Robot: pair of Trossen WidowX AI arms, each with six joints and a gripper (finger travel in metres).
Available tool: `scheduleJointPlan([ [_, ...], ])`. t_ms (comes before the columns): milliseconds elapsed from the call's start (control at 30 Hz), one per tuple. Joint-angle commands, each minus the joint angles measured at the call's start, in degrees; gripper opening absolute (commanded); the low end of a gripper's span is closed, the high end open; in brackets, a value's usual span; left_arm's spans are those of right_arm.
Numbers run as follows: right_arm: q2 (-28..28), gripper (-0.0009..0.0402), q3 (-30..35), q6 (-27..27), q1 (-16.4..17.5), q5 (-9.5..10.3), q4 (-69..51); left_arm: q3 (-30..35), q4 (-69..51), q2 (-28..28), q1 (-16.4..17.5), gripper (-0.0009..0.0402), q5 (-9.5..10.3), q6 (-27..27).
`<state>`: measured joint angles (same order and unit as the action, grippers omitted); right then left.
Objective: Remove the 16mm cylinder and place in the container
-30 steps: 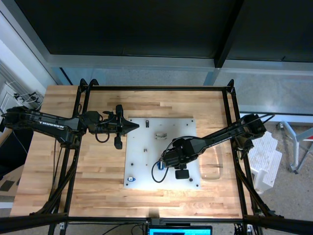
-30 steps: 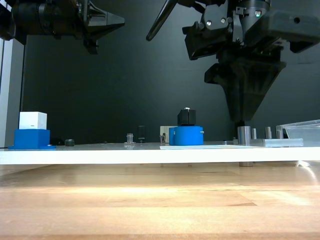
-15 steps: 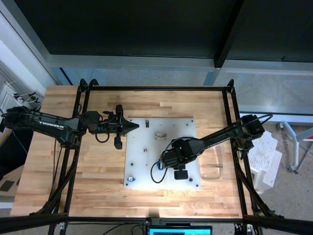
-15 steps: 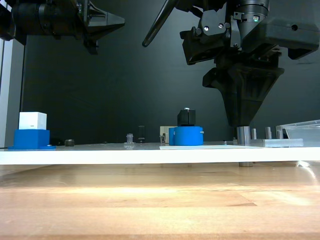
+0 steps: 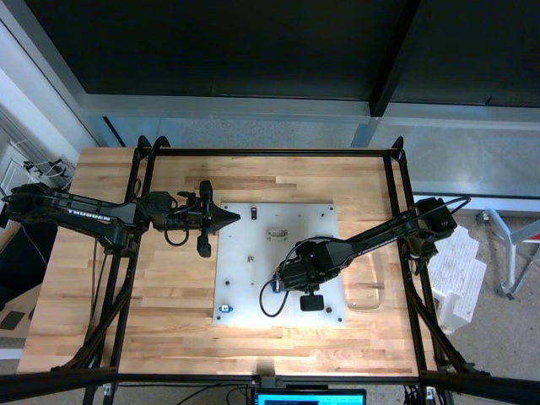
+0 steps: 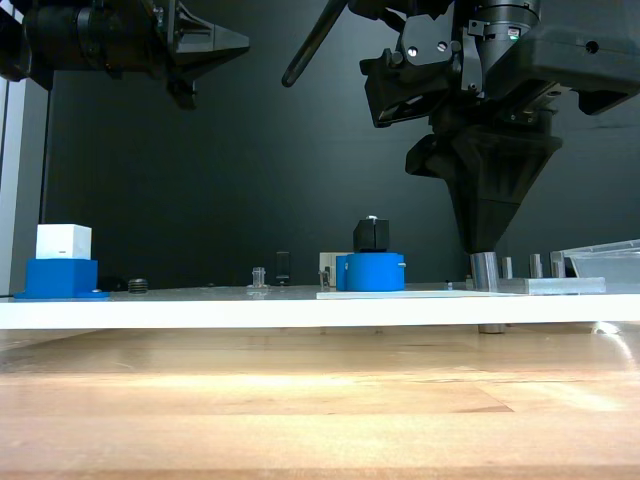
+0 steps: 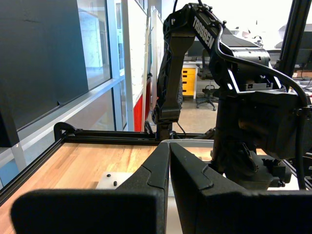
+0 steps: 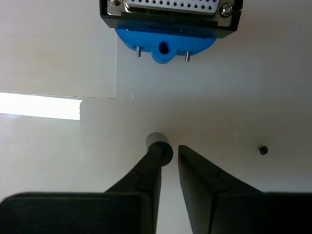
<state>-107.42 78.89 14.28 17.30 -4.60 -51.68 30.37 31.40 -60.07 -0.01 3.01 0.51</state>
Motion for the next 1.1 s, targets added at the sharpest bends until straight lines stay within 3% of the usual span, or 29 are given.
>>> scheduleJointPlan([
  [33, -0.09, 0.0018, -0.04, 0.04, -0.02, -0.33, -0.15, 0.0, 0.02, -0.02, 0.0, 0.0, -0.02, 0.0],
  [167, -0.09, -0.0002, -0.04, 0.02, -0.04, -0.33, -0.17, 0.0, 0.02, -0.02, 0.0, 0.0, 0.0, 0.0],
  [1100, -0.02, 0.0, -0.04, 0.26, -0.17, -0.33, -0.39, 0.0, 0.02, -0.02, 0.02, 0.0, 0.0, 0.0],
])
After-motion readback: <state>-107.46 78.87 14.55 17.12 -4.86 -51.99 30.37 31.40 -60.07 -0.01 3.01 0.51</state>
